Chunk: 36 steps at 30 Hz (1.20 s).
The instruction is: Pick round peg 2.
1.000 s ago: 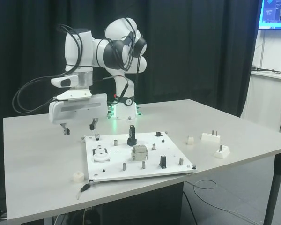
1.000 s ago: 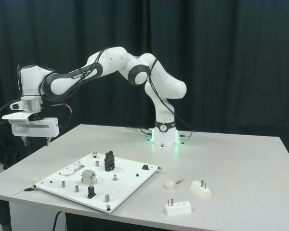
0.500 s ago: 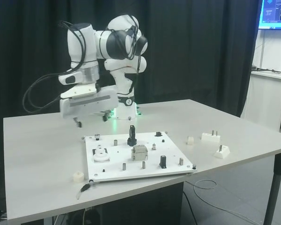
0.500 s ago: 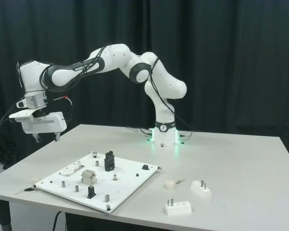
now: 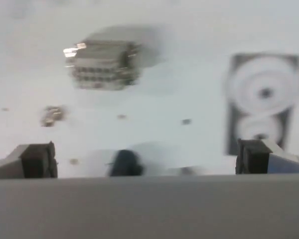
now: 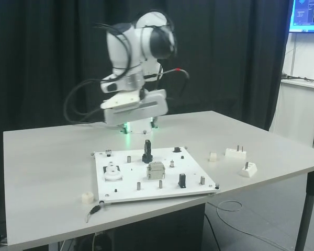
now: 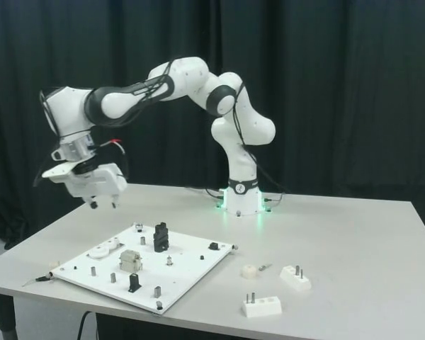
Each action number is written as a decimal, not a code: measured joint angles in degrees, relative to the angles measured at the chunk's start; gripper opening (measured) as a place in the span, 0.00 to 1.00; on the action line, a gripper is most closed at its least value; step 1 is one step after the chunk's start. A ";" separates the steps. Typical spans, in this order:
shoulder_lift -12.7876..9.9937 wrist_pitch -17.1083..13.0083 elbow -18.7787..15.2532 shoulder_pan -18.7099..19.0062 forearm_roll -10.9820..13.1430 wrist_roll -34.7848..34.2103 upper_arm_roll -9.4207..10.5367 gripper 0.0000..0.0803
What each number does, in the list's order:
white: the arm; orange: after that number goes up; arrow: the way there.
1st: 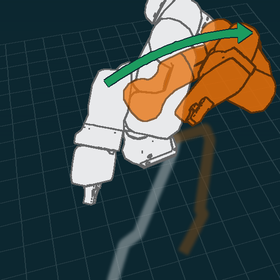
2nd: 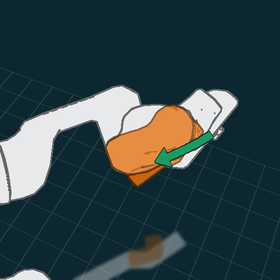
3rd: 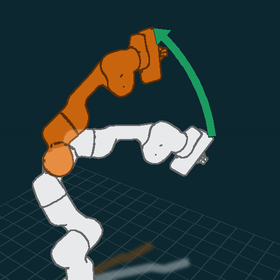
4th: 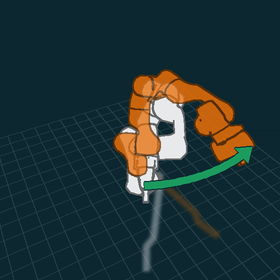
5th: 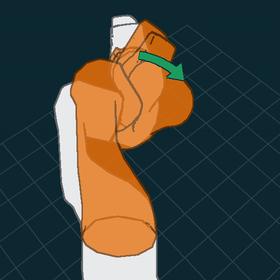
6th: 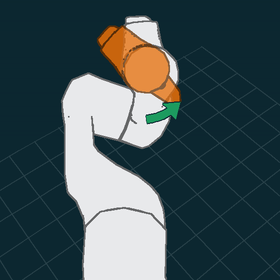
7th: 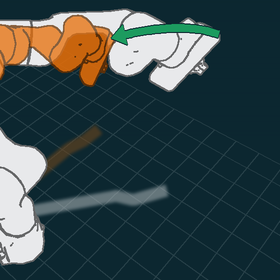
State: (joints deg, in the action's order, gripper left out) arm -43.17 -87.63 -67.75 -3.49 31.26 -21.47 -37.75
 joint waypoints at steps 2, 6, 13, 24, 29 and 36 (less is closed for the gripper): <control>0.82 0.00 -1.32 1.90 -0.01 -3.11 -0.15 1.00; 2.32 -0.26 -3.61 5.71 -0.22 -9.37 -0.28 1.00; 4.25 -2.09 -6.65 12.32 -1.20 -19.42 -0.29 1.00; 6.14 -8.72 -10.78 23.55 -4.00 -40.76 -0.19 1.00; 6.37 -12.34 -11.73 28.37 -6.07 -49.51 -0.14 1.00; 6.36 -17.08 -12.54 33.73 -10.11 -60.97 0.11 1.00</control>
State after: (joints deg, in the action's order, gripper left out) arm -36.81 -104.71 -80.29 30.24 21.16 -82.43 -37.64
